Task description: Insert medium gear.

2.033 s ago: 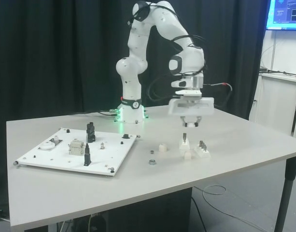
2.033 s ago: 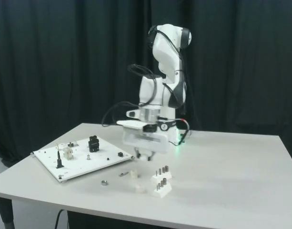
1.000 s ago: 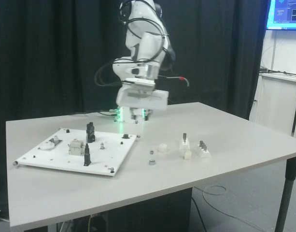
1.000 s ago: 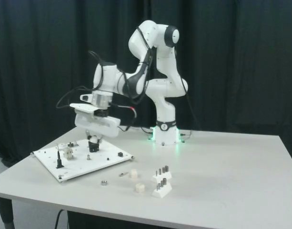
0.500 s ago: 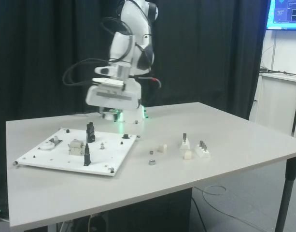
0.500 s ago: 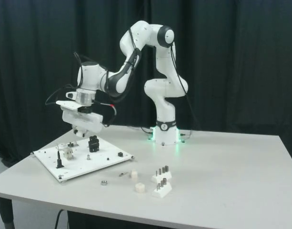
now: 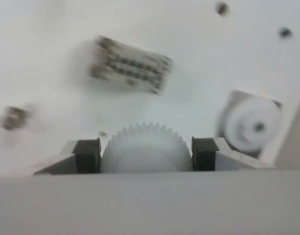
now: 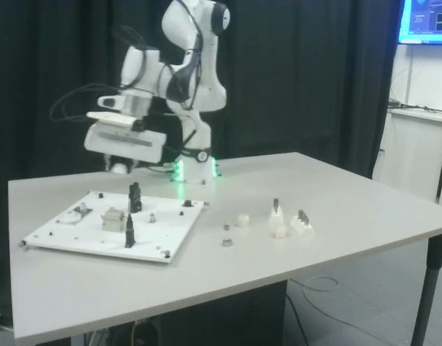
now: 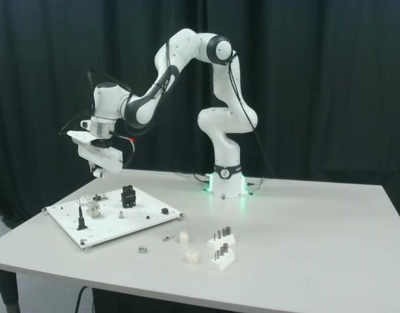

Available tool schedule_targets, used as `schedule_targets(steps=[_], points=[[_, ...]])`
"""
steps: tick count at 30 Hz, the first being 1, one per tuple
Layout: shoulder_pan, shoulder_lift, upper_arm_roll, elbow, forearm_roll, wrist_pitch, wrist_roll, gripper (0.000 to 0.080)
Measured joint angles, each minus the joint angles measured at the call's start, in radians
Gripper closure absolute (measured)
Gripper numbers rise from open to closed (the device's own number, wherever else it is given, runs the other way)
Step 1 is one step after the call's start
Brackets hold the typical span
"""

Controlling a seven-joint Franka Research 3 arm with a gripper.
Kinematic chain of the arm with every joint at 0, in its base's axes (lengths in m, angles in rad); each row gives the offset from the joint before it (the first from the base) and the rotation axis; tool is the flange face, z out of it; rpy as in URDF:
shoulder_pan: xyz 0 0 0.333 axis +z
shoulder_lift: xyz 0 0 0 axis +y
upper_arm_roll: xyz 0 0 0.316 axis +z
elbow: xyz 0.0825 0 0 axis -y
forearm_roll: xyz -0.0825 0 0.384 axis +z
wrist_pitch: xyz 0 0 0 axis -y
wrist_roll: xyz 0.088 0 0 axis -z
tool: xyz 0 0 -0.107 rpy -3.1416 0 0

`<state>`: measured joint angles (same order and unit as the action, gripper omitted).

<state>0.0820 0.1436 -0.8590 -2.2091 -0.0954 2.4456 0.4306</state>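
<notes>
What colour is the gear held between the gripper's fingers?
White; the gear shows best in the wrist view.

Two distant room views share the table (image 8: 336, 209); wrist view looks down

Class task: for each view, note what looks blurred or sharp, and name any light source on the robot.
Wrist view: the held white gear is fairly sharp; the board behind it smears, its connector block streaked. First room view: green light glows at the arm's base. Second room view: the same glow, table evenly lit.
</notes>
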Motion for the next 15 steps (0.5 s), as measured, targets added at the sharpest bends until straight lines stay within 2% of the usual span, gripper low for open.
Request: schedule_targets(steps=[8, 15], points=[[-0.066, 0.0, -0.056, -0.002, 0.056, 0.0, -0.014, 0.0403], [-0.139, 0.005, -0.062, -0.009, 0.155, 0.0, -0.05, 0.0403]])
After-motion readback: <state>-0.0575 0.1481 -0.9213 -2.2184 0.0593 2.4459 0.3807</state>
